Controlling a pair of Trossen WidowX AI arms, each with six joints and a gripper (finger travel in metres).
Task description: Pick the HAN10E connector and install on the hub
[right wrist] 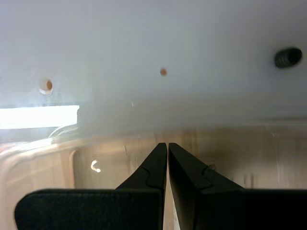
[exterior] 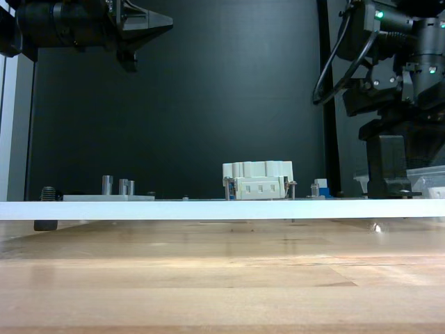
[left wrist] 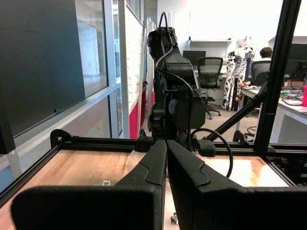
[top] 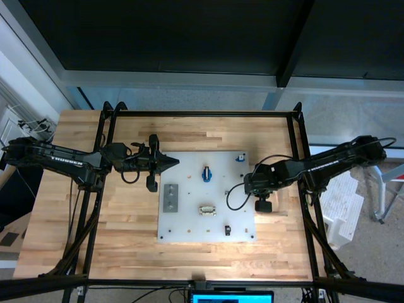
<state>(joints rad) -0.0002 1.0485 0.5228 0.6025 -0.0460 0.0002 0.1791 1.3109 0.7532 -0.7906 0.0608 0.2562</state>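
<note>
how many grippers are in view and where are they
2. The left gripper is shut, high near the board's far left corner. The right gripper is shut, pointing down just off the board's right edge. Neither holds anything.

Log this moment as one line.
left gripper shut, high over board edge | right gripper shut, empty, low beside board | HAN10E connector apparently on hub

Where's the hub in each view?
High: hub on white board, near-middle.
Low: hub centre, above board's edge.
Left wrist: not in it.
Right wrist: not in it.
Landmark: white board; left gripper hovers by its far-left corner, right gripper beside its right edge.
</note>
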